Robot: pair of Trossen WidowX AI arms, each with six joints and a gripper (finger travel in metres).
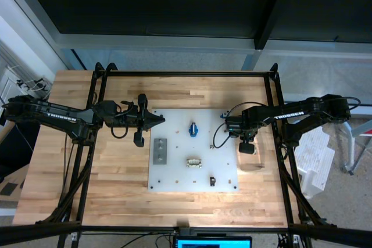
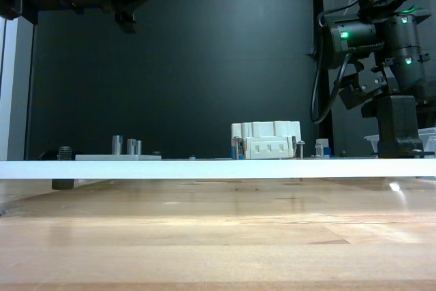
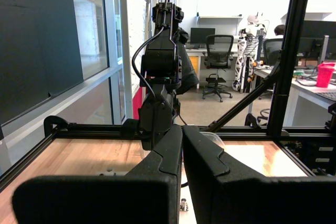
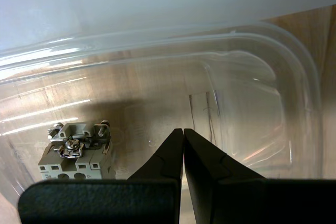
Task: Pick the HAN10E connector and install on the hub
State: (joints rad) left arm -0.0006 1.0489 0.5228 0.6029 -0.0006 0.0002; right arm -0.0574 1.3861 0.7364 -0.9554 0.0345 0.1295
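The HAN10E connector (image 4: 77, 153), pale grey with screws on its end, lies on the floor of a clear plastic container (image 4: 286, 85). My right gripper (image 4: 183, 130) hangs over that container, shut and empty, with the connector off to one side of its fingertips and apart from them. From above, the right gripper (image 1: 247, 148) points down at the container (image 1: 260, 165), just past the board's right edge. The hub (image 1: 194, 162), beige-grey with silvery flanges, sits on the white board and also shows in the low view (image 2: 267, 142). My left gripper (image 1: 158, 118) is held high at the board's left edge, shut (image 3: 182, 129).
On the white board (image 1: 174, 184) stand a grey two-hole metal block (image 1: 159, 150), a small blue fitting (image 1: 193, 129) and a small black part (image 1: 213, 180). A black frame rail (image 1: 186, 74) runs along the table's far side.
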